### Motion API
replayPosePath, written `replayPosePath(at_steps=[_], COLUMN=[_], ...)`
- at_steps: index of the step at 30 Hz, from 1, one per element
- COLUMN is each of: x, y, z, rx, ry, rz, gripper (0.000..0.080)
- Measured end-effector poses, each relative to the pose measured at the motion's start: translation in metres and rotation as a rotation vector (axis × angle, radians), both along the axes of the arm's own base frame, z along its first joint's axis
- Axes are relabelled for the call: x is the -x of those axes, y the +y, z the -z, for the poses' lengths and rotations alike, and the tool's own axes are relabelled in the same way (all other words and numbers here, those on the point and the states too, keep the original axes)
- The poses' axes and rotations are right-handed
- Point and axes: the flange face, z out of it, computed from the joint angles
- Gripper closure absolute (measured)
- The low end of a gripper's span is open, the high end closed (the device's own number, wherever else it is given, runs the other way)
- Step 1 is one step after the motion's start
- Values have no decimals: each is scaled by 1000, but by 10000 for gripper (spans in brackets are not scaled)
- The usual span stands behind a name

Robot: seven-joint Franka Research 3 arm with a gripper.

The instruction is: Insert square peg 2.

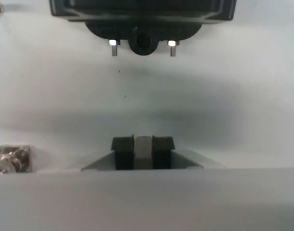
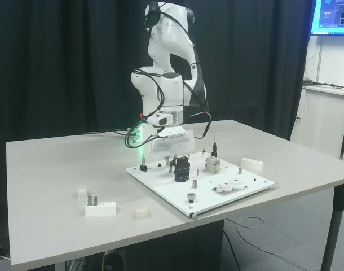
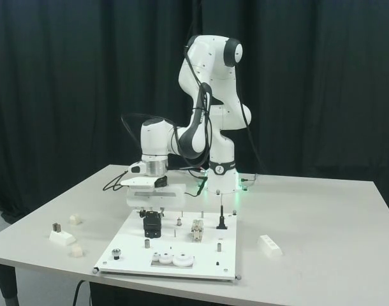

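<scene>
**Peg pinched, gripper low over the board**

The black fingers (image 1: pixel 123 153) pinch a grey square peg (image 1: pixel 143 153) between them, one pad on each flat side. The gripper (image 2: pixel 182 169) hangs just above the white task board (image 2: pixel 239 192), so the peg sits at the fingertips, close over the board. The peg looks rigid, light and smooth, likely to slip or tilt if held near its tip; a grip on opposite flats suits it. Beside the fingers stand a black post (image 3: pixel 220 217) and white gears (image 3: pixel 172 258).
</scene>
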Motion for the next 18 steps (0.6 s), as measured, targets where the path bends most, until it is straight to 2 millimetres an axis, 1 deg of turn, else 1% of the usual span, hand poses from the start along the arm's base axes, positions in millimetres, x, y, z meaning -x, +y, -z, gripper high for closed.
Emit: replayPosePath(at_steps=[18], x=[2], y=[-3], z=[0], rx=[-1], ry=[6], rz=[-10], gripper=[728])
